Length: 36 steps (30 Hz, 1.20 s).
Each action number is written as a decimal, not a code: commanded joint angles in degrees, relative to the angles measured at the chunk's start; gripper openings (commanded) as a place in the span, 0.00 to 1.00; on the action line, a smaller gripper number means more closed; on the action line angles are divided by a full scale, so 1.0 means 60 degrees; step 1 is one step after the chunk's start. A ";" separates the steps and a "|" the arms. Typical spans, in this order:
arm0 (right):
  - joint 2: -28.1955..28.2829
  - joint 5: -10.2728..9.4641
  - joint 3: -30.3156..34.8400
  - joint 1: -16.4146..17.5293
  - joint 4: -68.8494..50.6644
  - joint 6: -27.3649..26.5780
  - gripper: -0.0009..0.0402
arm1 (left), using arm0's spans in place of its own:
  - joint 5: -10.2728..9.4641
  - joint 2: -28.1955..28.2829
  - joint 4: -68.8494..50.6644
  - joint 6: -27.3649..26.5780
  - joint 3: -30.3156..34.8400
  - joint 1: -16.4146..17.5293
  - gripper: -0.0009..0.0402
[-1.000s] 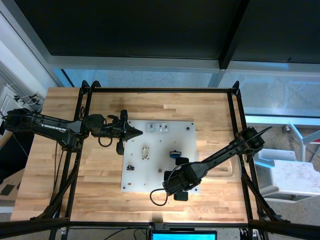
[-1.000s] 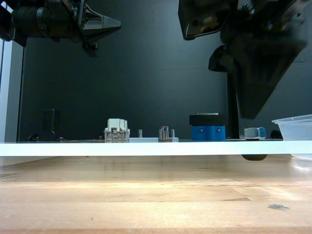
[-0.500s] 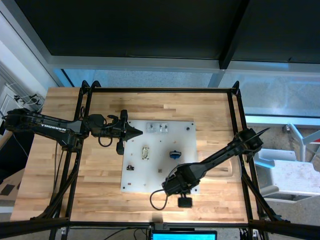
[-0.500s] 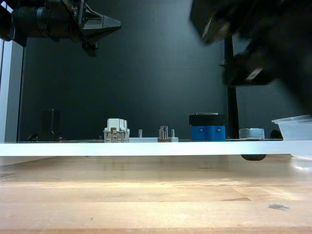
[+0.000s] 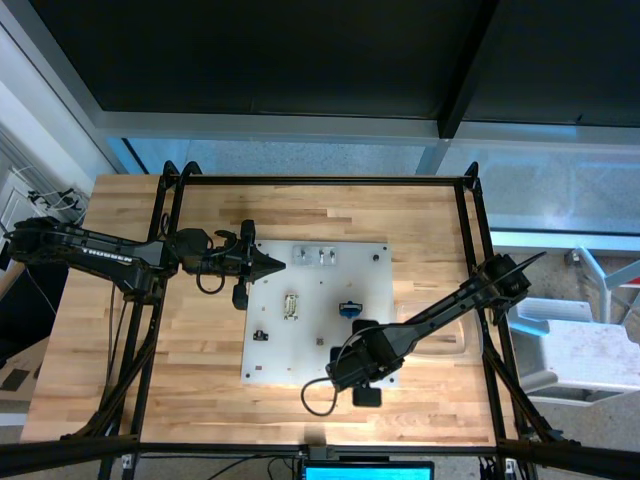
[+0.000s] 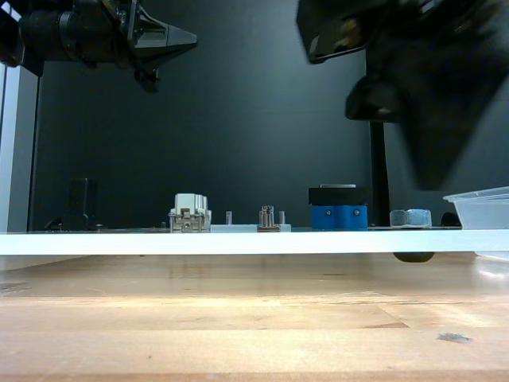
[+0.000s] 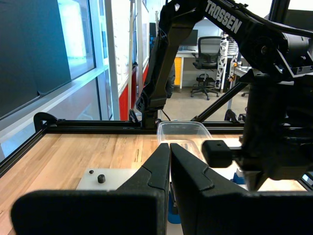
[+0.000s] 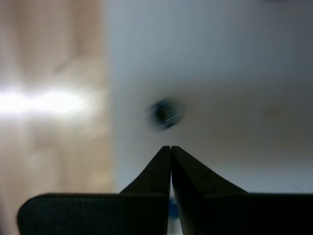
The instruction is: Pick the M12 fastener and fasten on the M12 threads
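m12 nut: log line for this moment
left gripper shut, parked over white board far-left edge | right gripper shut, empty, above M12 nut | nut sits low on board

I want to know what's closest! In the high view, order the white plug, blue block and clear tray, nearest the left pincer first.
1. White plug, on the board's left half, beside the left pincer.
2. Blue block, mid-board, farther right.
3. Clear tray, off the board's right edge.
The right pincer hovers shut over the board's near right part.
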 commanded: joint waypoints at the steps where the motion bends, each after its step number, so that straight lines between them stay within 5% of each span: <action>1: 0.0106 0.0685 0.0000 -0.0004 0.0076 0.0295 0.02 | 0.0000 0.0000 0.0004 0.0004 0.0000 0.0004 0.02; 15: 0.0328 0.0302 -0.0084 0.0000 0.0433 0.0284 0.02 | 0.0000 0.0000 0.0000 0.0004 0.0000 0.0000 0.02; 17: 0.0328 -0.0270 -0.0146 0.0000 0.0667 0.0237 0.02 | 0.0000 0.0000 0.0004 0.0004 0.0000 0.0004 0.02; 21: 0.0317 -0.2980 -0.0178 -0.0004 0.0856 -0.0969 0.02 | 0.0000 0.0000 0.0000 0.0004 0.0000 0.0004 0.02; 22: 0.0317 -0.3344 -0.0178 0.0000 0.0841 -0.1155 0.02 | 0.0000 0.0000 0.0004 0.0004 0.0000 0.0000 0.02; 29: 0.0313 -0.3322 -0.0178 -0.0004 0.0761 -0.1231 0.02 | 0.0000 0.0000 -0.0004 0.0004 0.0000 0.0000 0.02; 36: 0.0237 -0.2441 -0.0178 -0.0004 0.0750 -0.1177 0.02 | 0.0000 0.0000 -0.0004 0.0004 0.0000 0.0000 0.02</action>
